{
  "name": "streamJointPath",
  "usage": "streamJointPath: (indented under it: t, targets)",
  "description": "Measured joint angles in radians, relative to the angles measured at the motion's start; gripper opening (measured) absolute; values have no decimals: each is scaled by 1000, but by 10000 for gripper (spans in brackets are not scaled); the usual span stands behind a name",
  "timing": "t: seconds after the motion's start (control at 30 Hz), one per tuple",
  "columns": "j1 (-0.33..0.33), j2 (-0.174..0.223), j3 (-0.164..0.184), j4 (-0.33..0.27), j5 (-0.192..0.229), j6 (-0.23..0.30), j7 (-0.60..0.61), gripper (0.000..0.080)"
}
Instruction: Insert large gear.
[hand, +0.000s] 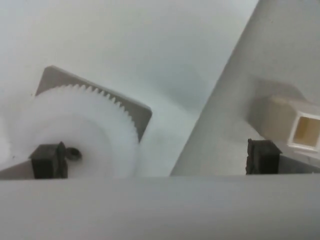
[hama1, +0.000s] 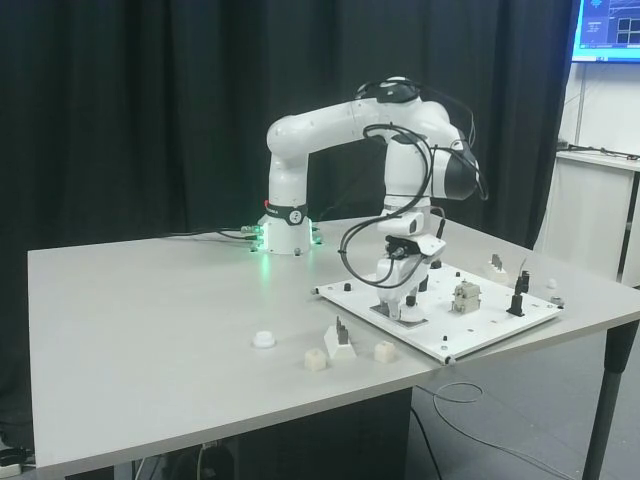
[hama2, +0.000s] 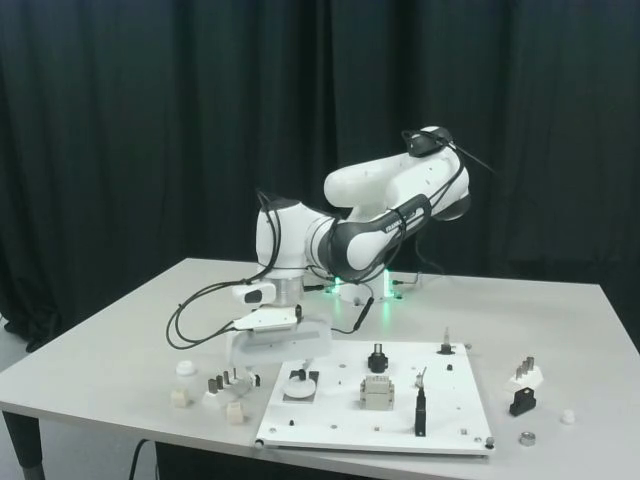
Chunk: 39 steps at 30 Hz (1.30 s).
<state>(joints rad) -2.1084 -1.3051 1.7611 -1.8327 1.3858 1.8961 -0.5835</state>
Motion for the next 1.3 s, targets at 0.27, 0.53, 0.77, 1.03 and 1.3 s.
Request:
streamJointPath:
  t: [0.27,0.53,0.77,1.03,1.3]
  targets:
    - [0,-2,7,-1,0,1,-3,800]
    - [-2,-3,13,-2,0,5,-7,800]
    - [-2,-4,13,-2,0,7,-7,800]
    - [-2,-4,12,-4,1,11,-7,800]
    - [6,-1,-5,-22,-16,3,-7,800]
